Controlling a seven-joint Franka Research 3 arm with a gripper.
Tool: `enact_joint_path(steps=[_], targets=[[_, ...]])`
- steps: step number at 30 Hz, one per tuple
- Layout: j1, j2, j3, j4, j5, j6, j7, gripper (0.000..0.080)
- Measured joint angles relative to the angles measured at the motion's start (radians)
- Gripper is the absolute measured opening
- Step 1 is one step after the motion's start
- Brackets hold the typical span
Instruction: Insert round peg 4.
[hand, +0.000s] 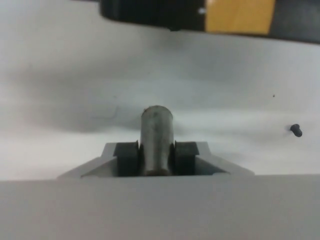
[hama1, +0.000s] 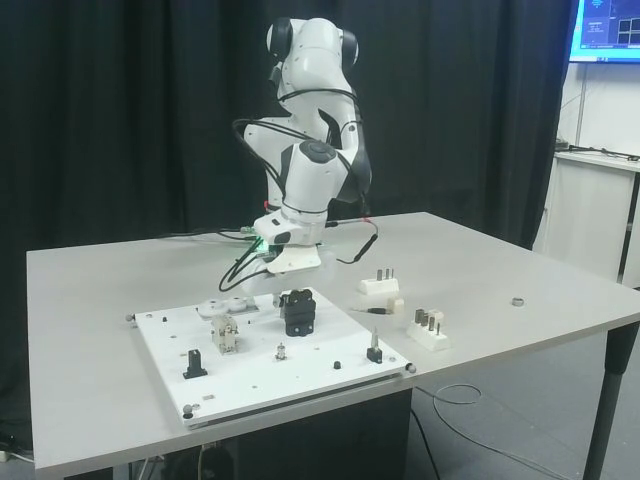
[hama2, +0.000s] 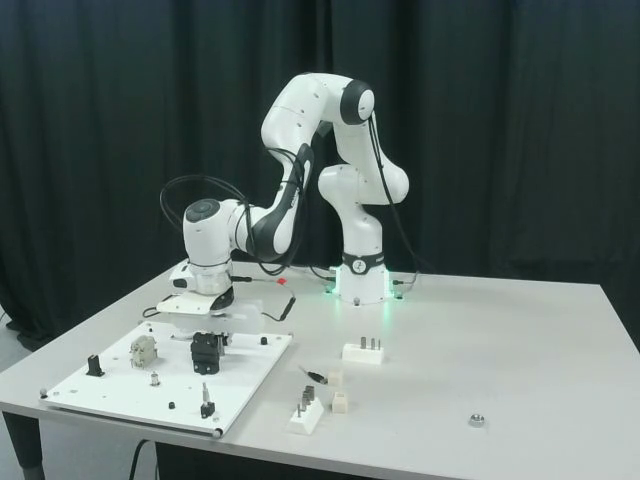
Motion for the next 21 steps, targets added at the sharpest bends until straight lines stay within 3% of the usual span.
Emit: enact_joint_path(steps=[21], targets=[[0.006, -0.002, -0.002, -0.008, -0.002, 0.012, -0.011, 0.0149]])
